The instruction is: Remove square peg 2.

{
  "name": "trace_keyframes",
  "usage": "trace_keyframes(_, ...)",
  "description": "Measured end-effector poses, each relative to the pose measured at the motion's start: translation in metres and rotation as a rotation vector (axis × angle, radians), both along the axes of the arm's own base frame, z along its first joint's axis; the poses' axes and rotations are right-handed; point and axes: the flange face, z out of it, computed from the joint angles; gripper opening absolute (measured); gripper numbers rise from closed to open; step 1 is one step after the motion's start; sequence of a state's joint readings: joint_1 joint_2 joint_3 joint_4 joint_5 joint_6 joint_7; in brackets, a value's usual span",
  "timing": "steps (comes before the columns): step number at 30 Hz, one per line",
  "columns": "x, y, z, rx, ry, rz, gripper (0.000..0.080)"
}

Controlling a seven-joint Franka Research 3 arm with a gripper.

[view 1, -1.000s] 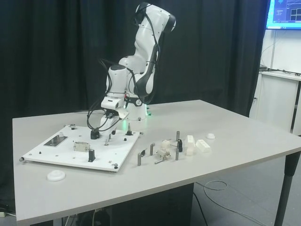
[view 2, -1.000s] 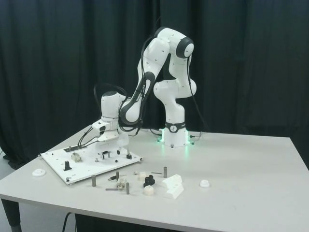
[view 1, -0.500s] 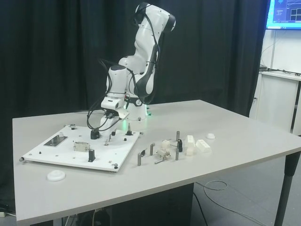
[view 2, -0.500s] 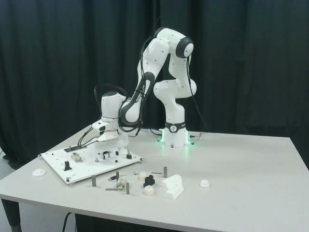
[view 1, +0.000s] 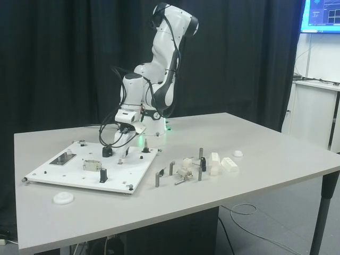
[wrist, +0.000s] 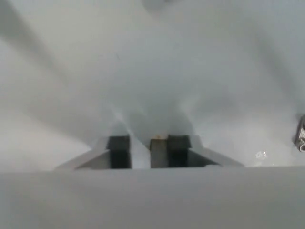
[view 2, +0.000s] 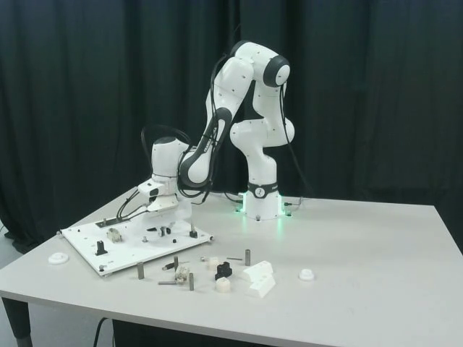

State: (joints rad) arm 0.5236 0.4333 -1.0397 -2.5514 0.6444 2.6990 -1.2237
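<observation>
The white board [view 1: 64,172] lies at the left of the grey table, and the arm reaches down over its far side. My gripper [view 1: 127,133] hangs just above the board [view 2: 123,249], seen in the second room view with the gripper [view 2: 165,217] close to the surface. In the wrist view the gripper [wrist: 148,151] has its two black pads [wrist: 119,151] a narrow gap apart. A small grey square peg [wrist: 158,151] stands between them, against one pad. The white board [wrist: 143,71] fills the background. The peg's lower end is hidden.
Black holders [view 1: 103,175] and short posts [view 1: 144,149] stand on the board. Loose pegs and white blocks [view 1: 212,162] lie on the table right of it. A white disc [view 1: 63,198] sits near the front edge. A small white cap [view 1: 237,153] lies further right.
The gripper has risen a little above the board. Everything else on the table is as before.
</observation>
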Motion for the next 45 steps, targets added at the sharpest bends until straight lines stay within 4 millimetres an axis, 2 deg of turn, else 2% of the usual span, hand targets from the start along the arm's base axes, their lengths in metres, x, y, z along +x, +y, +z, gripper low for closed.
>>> trace_keyframes(9, 0.002, 0.000, 0.001, -0.011, -0.010, 0.011, 0.0236)
trace_keyframes(10, 0.002, -0.001, 0.001, -0.011, -0.011, 0.011, 0.0076)
trace_keyframes(25, 0.000, -0.002, 0.002, -0.009, -0.018, 0.005, 0.0076)
trace_keyframes(45, -0.004, -0.007, 0.013, 0.025, -0.040, -0.010, 0.0074)
